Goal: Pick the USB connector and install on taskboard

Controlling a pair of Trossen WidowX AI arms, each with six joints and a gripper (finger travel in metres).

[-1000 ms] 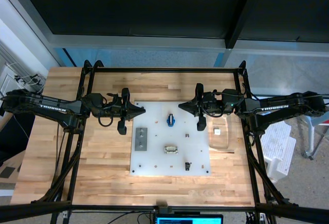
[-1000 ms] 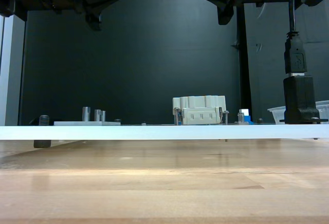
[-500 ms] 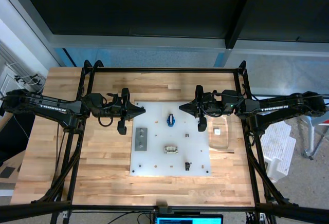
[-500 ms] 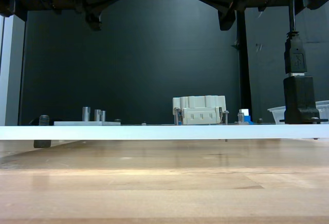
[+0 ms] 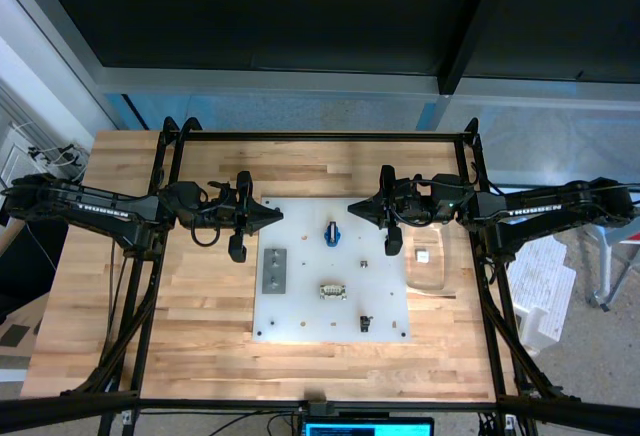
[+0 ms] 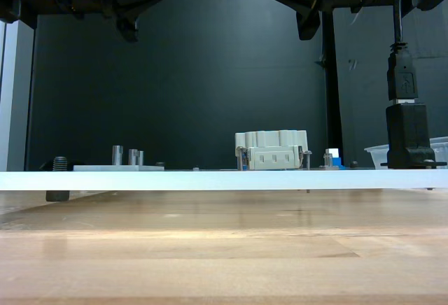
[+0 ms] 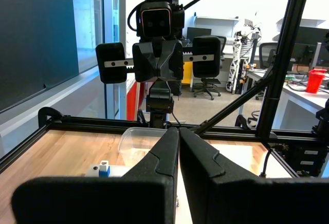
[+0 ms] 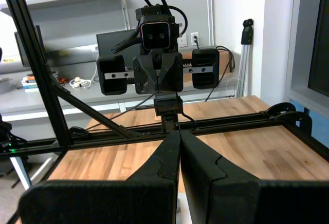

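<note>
The wooden table (image 5: 200, 306) carries the white taskboard (image 5: 300, 311) and, beside it, a clear tray (image 5: 428, 286).

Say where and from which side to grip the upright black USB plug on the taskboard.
Grip the USB plug by its black moulded body, probably coming level from a side: the cable leaves its top and the black socket covers its lower end. The left gripper and right gripper hang shut, high above the taskboard.
</note>
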